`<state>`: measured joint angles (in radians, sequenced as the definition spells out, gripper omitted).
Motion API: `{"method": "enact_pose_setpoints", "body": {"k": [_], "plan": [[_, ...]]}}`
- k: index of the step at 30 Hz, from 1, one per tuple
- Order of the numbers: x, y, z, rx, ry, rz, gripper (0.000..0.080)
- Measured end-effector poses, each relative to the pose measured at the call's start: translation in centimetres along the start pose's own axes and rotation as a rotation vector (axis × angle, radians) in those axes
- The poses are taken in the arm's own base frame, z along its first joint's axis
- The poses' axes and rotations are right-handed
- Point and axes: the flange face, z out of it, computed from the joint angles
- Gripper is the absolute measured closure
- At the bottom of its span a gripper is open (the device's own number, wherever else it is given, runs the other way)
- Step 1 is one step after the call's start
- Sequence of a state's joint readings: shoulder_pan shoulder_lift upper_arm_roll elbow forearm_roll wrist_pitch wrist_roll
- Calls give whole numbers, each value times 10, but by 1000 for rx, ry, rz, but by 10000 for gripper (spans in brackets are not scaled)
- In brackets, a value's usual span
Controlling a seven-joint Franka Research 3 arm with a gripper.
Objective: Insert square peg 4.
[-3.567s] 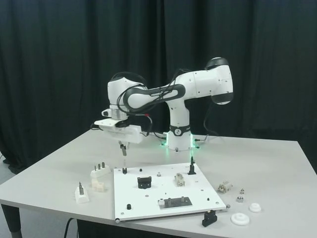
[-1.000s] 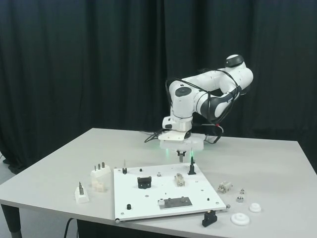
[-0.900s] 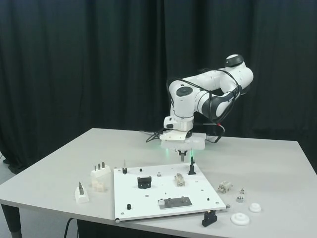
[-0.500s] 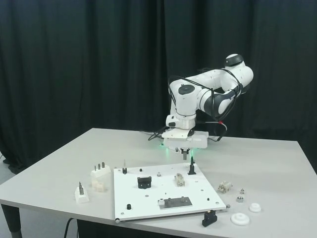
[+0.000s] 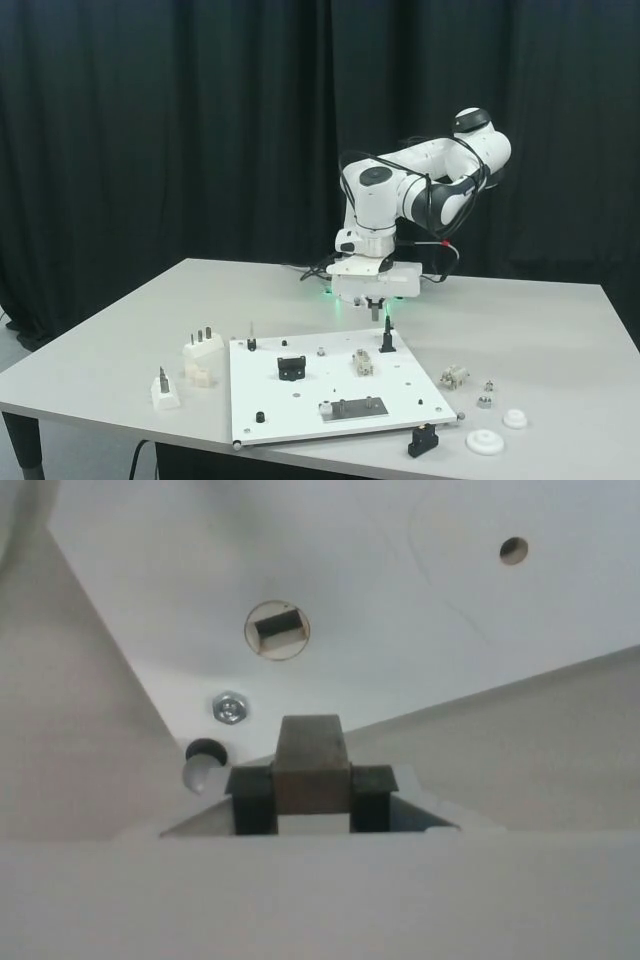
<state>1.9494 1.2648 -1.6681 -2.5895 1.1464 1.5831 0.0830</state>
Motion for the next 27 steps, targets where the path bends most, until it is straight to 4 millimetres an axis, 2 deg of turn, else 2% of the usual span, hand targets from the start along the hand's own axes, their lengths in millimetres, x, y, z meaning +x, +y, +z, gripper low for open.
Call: {"method": "enact_pose_setpoints", "body": {"k": [15,27], "plan": [[1,-2,5,31,-10,19,651],[4,-5,11,36,14,-57,651]]}}
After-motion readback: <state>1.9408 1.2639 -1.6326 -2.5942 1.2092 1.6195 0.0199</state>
